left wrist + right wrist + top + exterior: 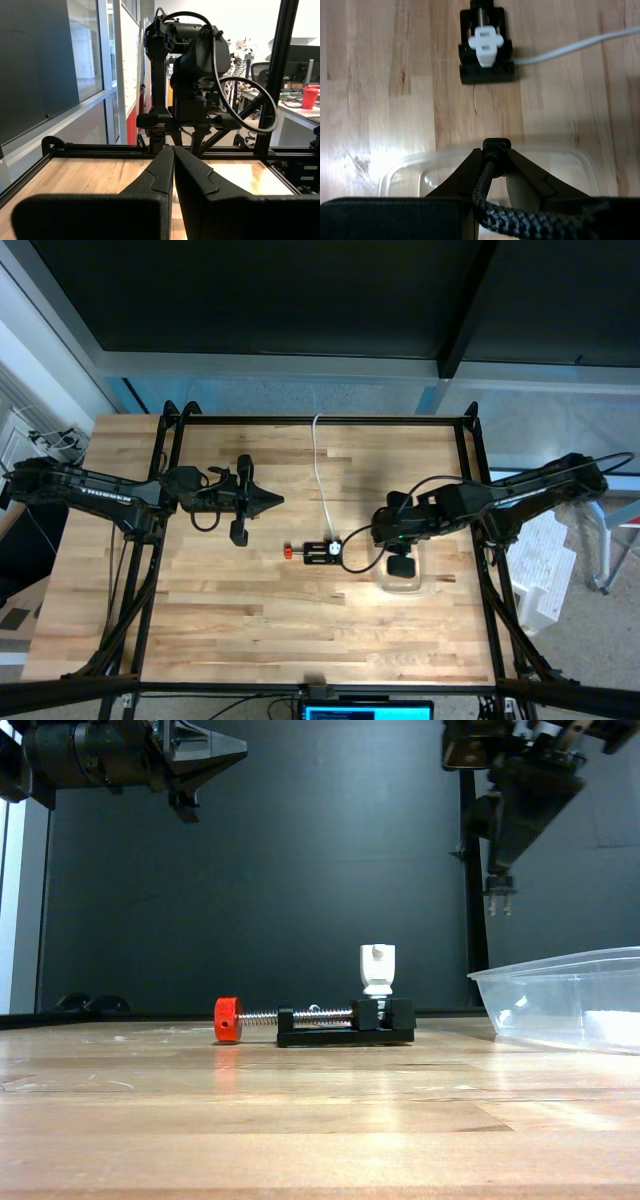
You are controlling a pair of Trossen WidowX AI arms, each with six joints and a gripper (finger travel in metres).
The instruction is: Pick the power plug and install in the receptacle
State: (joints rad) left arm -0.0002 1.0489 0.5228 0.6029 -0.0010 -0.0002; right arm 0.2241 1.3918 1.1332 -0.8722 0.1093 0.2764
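The power plug (pixel 496 144), a small black body on a braided black lead, is clamped between the fingers of the right gripper (pixel 502 865). In the low view it hangs in the upper right of the frame, well clear of the table, with its two prongs pointing straight down.

The receptacle (pixel 377 967) stands at centre frame, lower than the plug and to its left, its white face turned up. It is held in a black vise (pixel 345 1021) whose long axis runs left to right, with the orange-red knob (pixel 228 1019) at the left end. The plug is not yet over the socket. The coming move looks like a short sideways carry toward the vise, then a straight descent.

A clear plastic tray (pixel 560 1005) sits below the plug at lower right. The white cord (pixel 320 465) runs from the socket toward the top of the high view.

The left gripper (pixel 173 152) hangs at upper left, fingers pressed together on nothing, farther from the socket than the right.
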